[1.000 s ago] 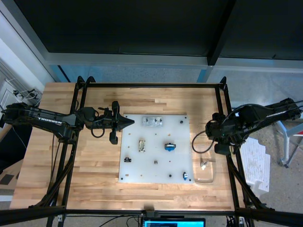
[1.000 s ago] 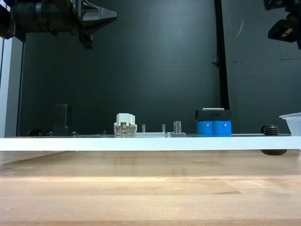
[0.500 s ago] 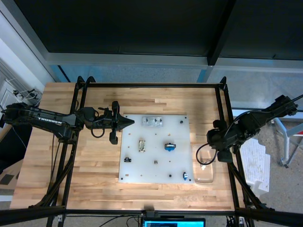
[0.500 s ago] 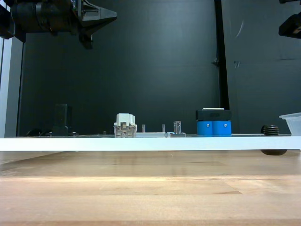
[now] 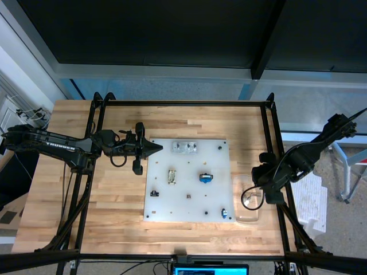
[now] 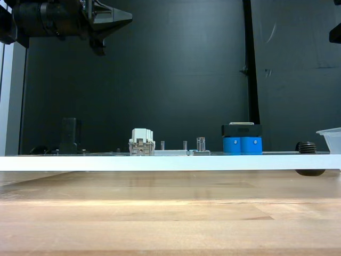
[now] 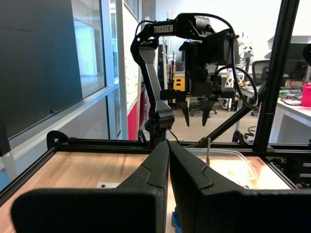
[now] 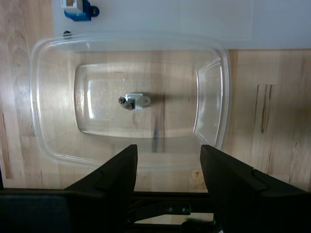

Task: Pick the RJ45 connector and install on taskboard

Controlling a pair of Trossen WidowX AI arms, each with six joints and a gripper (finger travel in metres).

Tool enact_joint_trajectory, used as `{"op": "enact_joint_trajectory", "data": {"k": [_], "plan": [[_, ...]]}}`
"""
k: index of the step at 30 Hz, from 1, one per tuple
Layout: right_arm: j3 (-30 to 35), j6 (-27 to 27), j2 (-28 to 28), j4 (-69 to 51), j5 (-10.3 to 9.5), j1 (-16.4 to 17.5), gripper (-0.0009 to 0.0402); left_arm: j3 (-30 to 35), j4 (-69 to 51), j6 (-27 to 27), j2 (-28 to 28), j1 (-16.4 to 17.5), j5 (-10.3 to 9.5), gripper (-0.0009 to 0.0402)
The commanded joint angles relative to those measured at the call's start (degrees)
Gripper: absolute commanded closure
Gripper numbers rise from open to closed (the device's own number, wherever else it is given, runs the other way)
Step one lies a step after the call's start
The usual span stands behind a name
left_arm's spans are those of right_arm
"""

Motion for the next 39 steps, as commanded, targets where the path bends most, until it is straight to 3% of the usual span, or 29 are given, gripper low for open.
{"op": "enact_joint_trajectory", "data": {"k": [1, 16, 22, 39], "plan": [[-0.28, 1.07, 0.85, 0.74, 0.04, 0.94, 0.0195, 0.00, 0.00, 0.00, 0.00, 0.00, 0.00, 0.0393], [-3.63, 4.66, 4.63, 6.58, 0.48, 5.79, 0.0180, 0.00, 0.00, 0.00, 0.00, 0.02, 0.00, 0.0393], [-4.50, 5.01, 6.14, 8.90, 2.05, 6.19, 0.0180, 0.00, 0.00, 0.00, 0.00, 0.02, 0.00, 0.0393], [-12.46, 7.15, 7.17, 20.65, 2.10, 6.75, 0.0180, 0.00, 0.02, 0.02, 0.00, 0.02, 0.00, 0.0393]]}}
